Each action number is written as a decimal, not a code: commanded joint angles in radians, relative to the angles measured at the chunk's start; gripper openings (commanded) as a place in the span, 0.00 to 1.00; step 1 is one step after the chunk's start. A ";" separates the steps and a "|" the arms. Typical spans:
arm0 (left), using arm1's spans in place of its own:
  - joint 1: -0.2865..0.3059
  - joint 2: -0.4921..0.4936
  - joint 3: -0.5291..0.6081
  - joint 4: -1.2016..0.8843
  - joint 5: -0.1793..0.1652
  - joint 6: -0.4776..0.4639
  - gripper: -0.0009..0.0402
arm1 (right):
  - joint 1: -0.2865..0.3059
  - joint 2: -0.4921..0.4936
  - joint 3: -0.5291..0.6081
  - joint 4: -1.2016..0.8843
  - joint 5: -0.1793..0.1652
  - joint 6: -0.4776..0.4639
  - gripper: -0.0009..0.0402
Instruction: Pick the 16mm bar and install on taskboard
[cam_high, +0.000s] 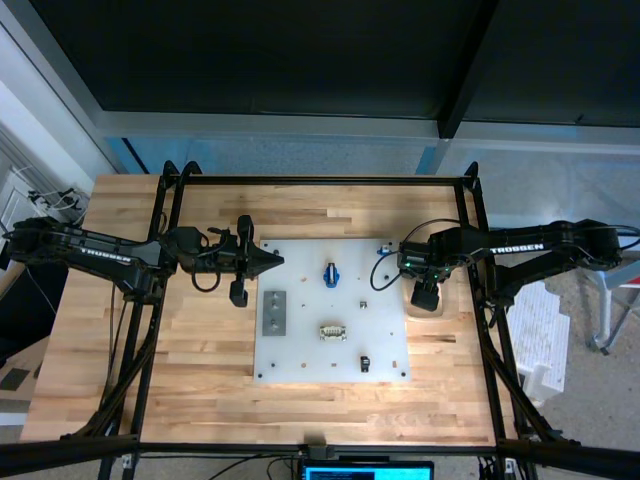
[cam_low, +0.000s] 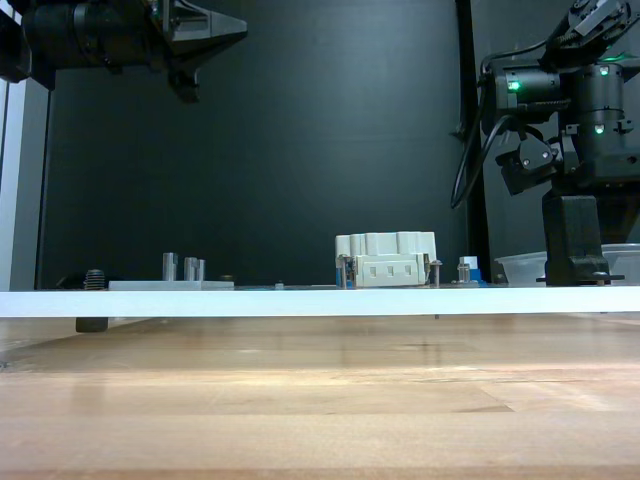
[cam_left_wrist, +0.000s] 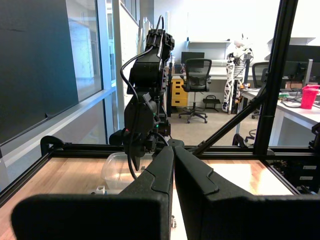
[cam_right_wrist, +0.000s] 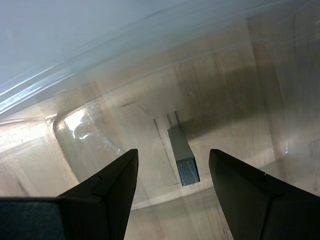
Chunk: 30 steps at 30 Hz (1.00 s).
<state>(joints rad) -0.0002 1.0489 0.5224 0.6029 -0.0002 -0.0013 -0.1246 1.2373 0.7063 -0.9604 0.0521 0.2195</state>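
On the wooden table (cam_high: 130, 300) the white taskboard (cam_high: 300, 360) lies in the middle, with an arm reaching in from each side. The left gripper (cam_high: 275, 258) hangs high over the board's far left edge. Its fingers are pressed together on nothing, and it is well apart from the work. The right gripper (cam_high: 426, 298) is the nearer tool by far. It points straight down into the clear tray (cam_low: 520, 268), which sits just beside the board's right edge. Its fingers (cam_right_wrist: 115, 175) are spread wide and hold nothing. The 16mm bar (cam_right_wrist: 181, 150) lies flat on the tray floor directly below, inside the gap between the two fingers, and neither finger touches it. It sits a little nearer one finger than the other. Its long axis runs roughly along the gap, slightly oblique, so it lies crosswise to the line on which the jaws close. By my judgement a straight descent with a small sideways correction would let the jaws close across the bar's short width. The board then lies inward from the tray, toward the left arm.
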 joint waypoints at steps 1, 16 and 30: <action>0.000 0.000 0.000 0.000 0.000 0.000 0.02 | -0.002 0.000 -0.001 0.001 0.002 0.002 0.50; 0.000 0.000 0.000 0.000 0.000 0.000 0.02 | -0.009 0.001 -0.002 -0.001 0.018 0.010 0.31; 0.000 0.000 0.000 0.000 0.000 0.000 0.02 | -0.011 0.001 -0.002 -0.003 0.024 0.012 0.30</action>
<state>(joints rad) -0.0002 1.0489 0.5228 0.6025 -0.0006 -0.0010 -0.1356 1.2381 0.7033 -0.9627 0.0689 0.2287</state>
